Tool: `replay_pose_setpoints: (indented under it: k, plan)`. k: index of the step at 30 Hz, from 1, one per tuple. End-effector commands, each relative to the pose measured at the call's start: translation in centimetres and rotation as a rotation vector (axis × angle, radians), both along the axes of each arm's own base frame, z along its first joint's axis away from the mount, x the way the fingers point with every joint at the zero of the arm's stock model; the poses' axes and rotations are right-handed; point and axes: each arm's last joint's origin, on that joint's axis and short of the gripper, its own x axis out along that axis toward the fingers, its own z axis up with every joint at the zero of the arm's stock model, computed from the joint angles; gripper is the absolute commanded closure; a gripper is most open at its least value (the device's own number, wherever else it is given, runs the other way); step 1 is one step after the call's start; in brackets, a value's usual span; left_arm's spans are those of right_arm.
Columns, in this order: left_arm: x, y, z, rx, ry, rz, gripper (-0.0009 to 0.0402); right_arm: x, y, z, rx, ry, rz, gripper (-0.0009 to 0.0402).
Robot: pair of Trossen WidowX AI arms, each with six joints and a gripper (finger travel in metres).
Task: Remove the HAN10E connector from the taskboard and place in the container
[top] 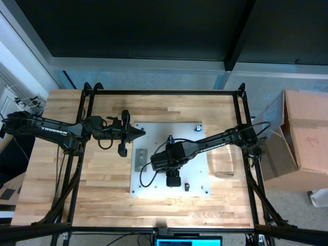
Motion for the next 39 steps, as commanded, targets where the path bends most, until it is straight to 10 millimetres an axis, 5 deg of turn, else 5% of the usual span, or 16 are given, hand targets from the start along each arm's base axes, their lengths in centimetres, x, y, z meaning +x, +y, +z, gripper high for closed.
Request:
replay_pose_setpoints:
  k: [1, 14, 39]
  plan:
    - [0.0, 0.0, 0.0, 0.000, 0.000, 0.000, 0.0393, -0.3, -0.1, 0.9, 0.004, -0.023, 0.001, 0.0383]
    - [0.0, 0.0, 0.0, 0.000, 0.000, 0.000, 0.0393, -4.1, -0.8, 3.8, 0.000, -0.039, 0.006, 0.0377]
    - [0.0, 0.0, 0.0, 0.000, 0.000, 0.000, 0.0393, -20.6, -3.7, 2.2, 0.026, -0.046, -0.032, 0.0377]
